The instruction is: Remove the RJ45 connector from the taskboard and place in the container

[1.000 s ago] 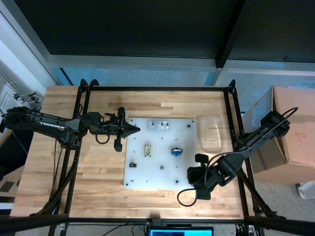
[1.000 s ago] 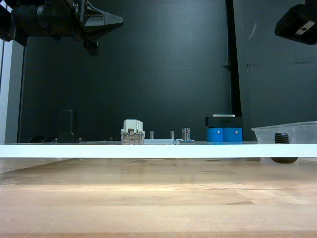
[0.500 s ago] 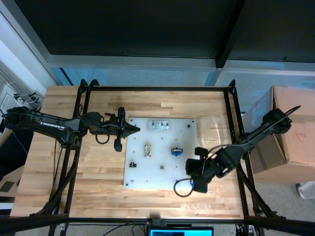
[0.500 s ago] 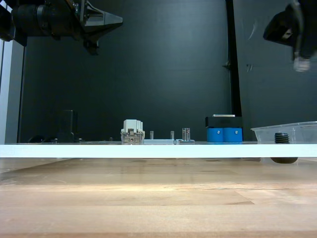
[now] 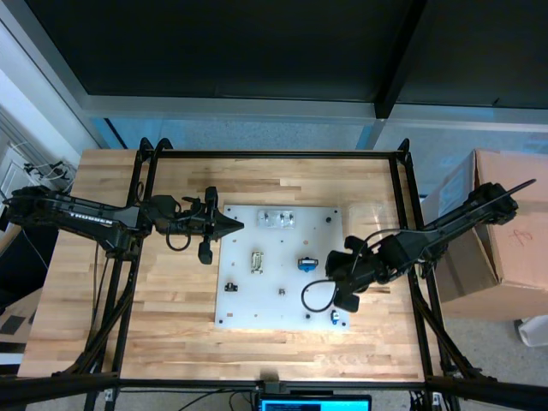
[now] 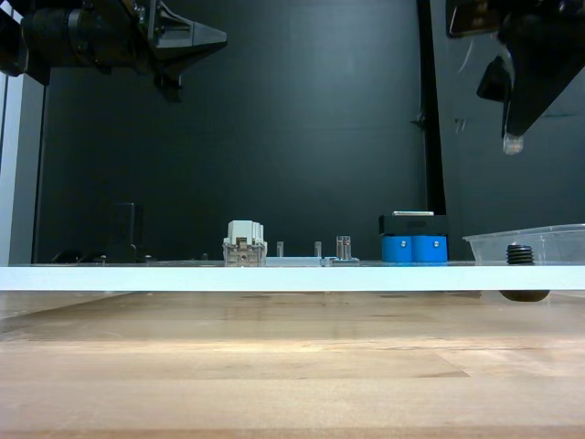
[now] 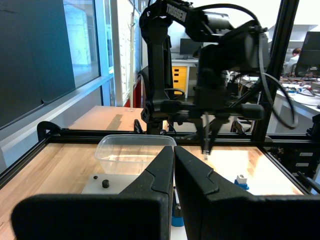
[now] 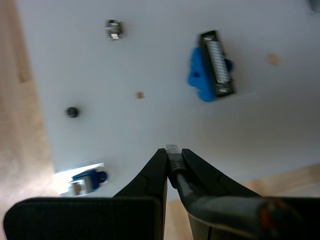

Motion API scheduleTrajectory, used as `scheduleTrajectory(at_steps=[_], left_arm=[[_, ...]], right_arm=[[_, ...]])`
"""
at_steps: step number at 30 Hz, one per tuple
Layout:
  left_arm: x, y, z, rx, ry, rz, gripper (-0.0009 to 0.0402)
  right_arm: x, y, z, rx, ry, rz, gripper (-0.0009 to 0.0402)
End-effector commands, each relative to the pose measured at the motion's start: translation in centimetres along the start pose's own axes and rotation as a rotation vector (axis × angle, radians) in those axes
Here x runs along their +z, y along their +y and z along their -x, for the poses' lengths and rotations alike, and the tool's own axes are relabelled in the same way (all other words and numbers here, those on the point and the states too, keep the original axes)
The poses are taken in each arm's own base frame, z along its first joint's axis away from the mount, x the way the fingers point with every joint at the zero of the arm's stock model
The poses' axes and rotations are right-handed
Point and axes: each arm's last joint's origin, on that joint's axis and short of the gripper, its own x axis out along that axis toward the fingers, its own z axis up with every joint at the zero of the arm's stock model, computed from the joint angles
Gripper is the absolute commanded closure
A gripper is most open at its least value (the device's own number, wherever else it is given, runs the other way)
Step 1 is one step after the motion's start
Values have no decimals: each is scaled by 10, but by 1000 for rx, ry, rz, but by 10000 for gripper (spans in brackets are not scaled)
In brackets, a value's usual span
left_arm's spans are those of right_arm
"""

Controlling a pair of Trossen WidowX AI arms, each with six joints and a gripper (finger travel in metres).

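My right gripper point(image 8: 172, 156) is shut on the RJ45 connector point(image 8: 173, 148), whose clear plug sticks out past the fingertips while its dark cable point(image 5: 310, 295) loops below. The connector hangs in the air over the near right part of the white taskboard point(image 5: 257, 291), clear of its blue socket point(image 8: 85, 181). In the low view the plug point(image 6: 514, 143) points down, well above the board. The clear container point(image 5: 368, 229) sits off the board's far right corner. My left gripper point(image 5: 233, 224) is shut and empty, hovering high at the board's left edge.
A blue multi-pin connector point(image 5: 306, 264), a grey-white connector point(image 5: 256, 260) and small fittings point(image 5: 279, 220) stand on the board. A black knob point(image 6: 519, 254) shows by the container. Black frame rails point(image 5: 409, 257) border the wooden table, with a cardboard box point(image 5: 505, 231) off to the right.
The right arm has swung from the board's near right corner toward the far side and inward, carrying the connector with its cable trailing. The blue socket has come into sight. The left arm is unmoved.
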Motion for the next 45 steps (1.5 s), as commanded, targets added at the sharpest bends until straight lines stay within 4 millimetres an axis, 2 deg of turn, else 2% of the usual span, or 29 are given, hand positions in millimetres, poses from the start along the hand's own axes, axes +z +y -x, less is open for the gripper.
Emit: scheduleTrajectory(at_steps=[1,6,9,14,23,28,32,37,45], left_arm=[[0,0,0,0,0,0,393],[0,0,0,0,0,0,393],[0,0,0,0,0,0,393],[0,0,0,0,0,0,393],[0,0,0,0,0,0,393],[0,0,0,0,0,0,393],[0,0,0,0,0,0,393],[0,0,0,0,0,0,393],[0,0,0,0,0,0,393]], right_arm=[[0,-13,-1,-18,-2,-40,393],[1,-31,1,-36,-17,-97,392],[0,-43,1,-51,-22,-131,374],[-5,-60,0,-87,-22,-223,314],[-23,-78,8,-95,-33,-304,176],[-37,-87,13,-104,-23,-349,124],[-47,-93,18,-116,-10,-374,107],[-51,-96,21,-121,-4,-376,107],[-52,-88,20,-67,11,-368,107]])
